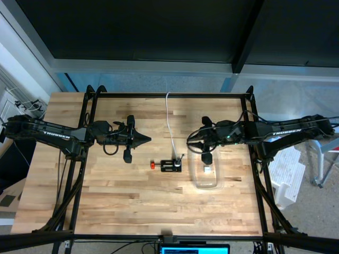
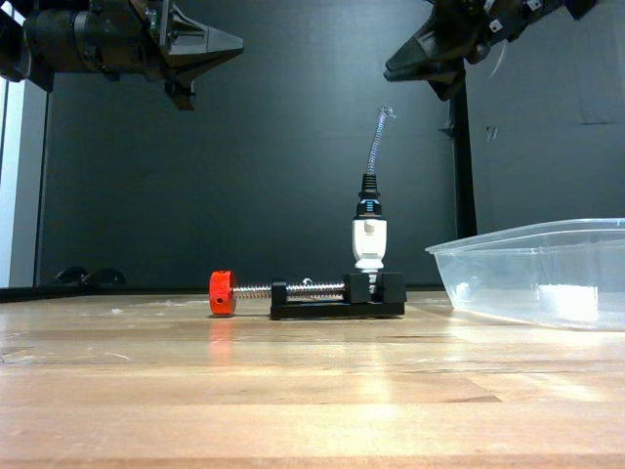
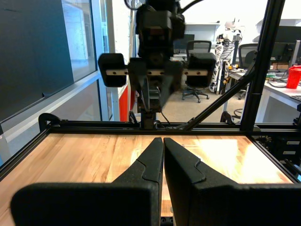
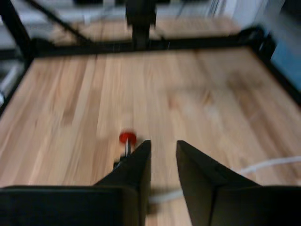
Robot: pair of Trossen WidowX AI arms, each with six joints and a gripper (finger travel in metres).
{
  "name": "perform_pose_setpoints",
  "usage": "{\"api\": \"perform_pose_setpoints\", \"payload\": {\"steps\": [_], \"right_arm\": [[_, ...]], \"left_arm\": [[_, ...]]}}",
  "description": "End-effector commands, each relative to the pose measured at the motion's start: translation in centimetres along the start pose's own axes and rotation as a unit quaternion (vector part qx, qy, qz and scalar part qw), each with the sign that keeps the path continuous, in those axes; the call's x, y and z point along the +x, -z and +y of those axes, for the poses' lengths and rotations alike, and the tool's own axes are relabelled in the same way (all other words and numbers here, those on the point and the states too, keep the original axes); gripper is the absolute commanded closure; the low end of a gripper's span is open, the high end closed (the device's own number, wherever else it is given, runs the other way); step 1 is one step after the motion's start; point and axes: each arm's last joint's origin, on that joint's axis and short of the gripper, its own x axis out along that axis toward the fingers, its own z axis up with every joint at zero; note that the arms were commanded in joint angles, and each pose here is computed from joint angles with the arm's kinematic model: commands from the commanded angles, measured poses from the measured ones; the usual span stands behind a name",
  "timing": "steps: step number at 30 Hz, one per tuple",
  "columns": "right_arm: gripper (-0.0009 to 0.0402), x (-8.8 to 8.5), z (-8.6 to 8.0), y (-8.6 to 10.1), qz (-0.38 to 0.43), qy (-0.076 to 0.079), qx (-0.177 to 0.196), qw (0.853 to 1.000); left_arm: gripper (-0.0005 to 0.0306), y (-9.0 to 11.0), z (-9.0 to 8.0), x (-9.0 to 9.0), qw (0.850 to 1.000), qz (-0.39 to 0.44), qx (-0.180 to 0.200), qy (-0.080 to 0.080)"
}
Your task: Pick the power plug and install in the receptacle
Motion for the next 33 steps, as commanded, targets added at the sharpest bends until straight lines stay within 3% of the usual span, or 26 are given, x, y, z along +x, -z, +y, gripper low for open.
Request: {"api": "perform_pose_setpoints", "payload": {"steps": [1, 3, 9, 14, 33], "right_arm": [[0.0390, -0.5, -0.7, 0.2, -0.054, -0.016, -0.001, 0.998], [0.0390, -0.8, -1.1, 0.4, -0.082, -0.023, 0.001, 0.996], [0.0392, -1.4, -1.7, 0.8, -0.144, -0.012, 0.008, 0.989], [0.0393, -1.5, -1.8, 1.1, -0.179, -0.012, 0.010, 0.984], [0.0393, -1.1, -1.9, 3.3, -0.202, -0.025, 0.016, 0.979]], "left_arm": [[0.0300, 0.0, 0.0, 0.0, 1.000, 0.000, 0.000, 0.000], [0.0300, 0.0, 0.0, 0.0, 1.000, 0.000, 0.000, 0.000], [0.0300, 0.0, 0.0, 0.0, 1.000, 0.000, 0.000, 0.000], [0.0300, 0.0, 0.0, 0.0, 1.000, 0.000, 0.000, 0.000], [0.0300, 0.0, 0.0, 0.0, 1.000, 0.000, 0.000, 0.000]]}}
